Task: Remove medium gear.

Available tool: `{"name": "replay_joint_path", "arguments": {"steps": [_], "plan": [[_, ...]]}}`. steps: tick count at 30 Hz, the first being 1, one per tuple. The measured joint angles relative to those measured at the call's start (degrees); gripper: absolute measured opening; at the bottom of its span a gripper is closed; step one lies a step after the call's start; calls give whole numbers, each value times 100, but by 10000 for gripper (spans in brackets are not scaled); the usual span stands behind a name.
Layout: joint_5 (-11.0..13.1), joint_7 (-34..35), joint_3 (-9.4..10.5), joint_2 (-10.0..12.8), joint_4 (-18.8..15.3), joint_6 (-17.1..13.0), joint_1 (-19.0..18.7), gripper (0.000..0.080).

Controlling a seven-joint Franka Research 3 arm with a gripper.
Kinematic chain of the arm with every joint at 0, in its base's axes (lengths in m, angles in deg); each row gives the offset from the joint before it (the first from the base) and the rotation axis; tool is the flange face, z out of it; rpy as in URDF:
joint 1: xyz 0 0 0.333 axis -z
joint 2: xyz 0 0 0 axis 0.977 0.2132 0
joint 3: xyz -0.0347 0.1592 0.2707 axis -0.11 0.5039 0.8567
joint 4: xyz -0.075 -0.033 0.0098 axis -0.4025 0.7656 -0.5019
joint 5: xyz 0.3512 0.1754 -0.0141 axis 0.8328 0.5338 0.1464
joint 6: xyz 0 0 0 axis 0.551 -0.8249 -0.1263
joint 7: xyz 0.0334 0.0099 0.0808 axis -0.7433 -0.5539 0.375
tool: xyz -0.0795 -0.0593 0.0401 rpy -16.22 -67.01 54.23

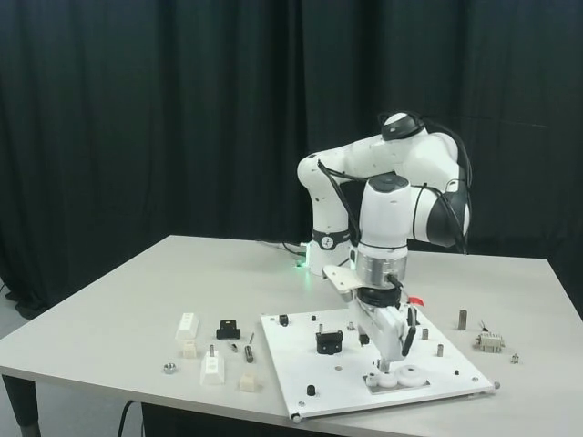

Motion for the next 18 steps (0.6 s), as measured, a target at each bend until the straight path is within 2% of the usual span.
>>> {"name": "replay_joint_path", "arguments": {"steps": [8,18], "plan": [[67,0,182,0,-187,-370,-138,800],[66,23,404,0,-225,-693,-182,800]]}}
